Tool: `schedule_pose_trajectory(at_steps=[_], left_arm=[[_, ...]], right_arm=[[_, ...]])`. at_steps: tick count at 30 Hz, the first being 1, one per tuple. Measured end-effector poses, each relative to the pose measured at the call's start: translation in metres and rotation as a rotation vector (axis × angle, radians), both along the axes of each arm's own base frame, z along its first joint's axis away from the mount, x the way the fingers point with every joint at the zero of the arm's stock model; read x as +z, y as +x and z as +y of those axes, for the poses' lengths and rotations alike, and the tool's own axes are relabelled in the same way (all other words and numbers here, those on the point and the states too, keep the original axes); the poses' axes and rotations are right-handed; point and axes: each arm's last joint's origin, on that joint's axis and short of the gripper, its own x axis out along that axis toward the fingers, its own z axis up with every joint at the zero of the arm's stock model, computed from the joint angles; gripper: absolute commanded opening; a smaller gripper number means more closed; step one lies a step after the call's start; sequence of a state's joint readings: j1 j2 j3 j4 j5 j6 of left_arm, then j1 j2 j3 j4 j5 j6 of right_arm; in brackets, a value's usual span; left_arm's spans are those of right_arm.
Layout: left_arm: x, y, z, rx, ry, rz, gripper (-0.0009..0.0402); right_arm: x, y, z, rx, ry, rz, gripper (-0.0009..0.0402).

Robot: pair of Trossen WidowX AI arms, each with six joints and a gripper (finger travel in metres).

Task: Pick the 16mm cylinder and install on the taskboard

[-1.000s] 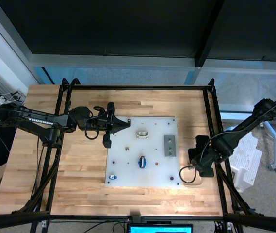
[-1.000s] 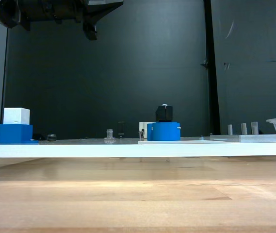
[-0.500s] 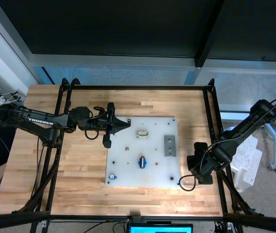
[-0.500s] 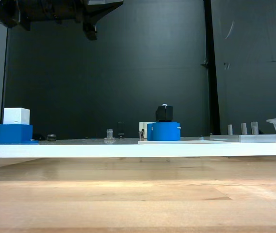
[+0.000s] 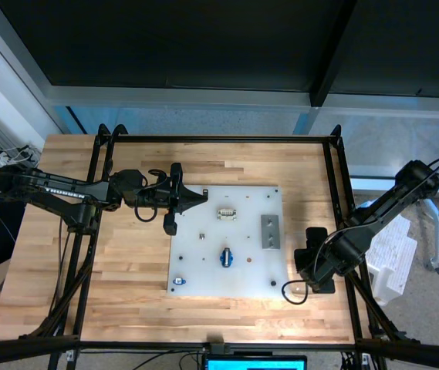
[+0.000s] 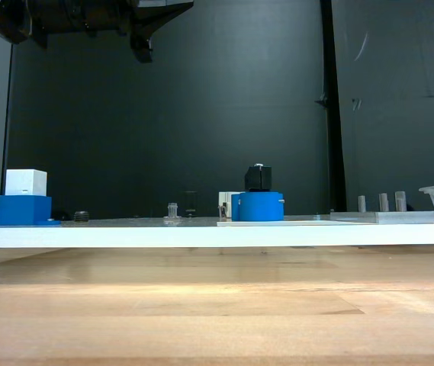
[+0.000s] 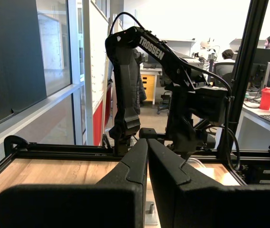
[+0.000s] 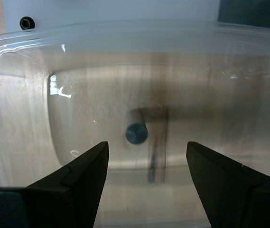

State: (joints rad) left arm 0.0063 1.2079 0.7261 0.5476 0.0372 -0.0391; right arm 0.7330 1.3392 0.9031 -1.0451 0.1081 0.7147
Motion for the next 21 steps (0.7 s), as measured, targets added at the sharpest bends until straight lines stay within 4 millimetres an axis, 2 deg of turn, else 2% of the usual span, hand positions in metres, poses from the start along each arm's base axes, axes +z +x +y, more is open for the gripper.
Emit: schedule_pose_trajectory(at_steps=[21], left_arm=[[0.0,0.0,0.0,0.0,0.0,0.0,0.0001]], right_arm=[[-0.035,-0.002,-0.002,-0.004,0.034,-0.033,0.0221]])
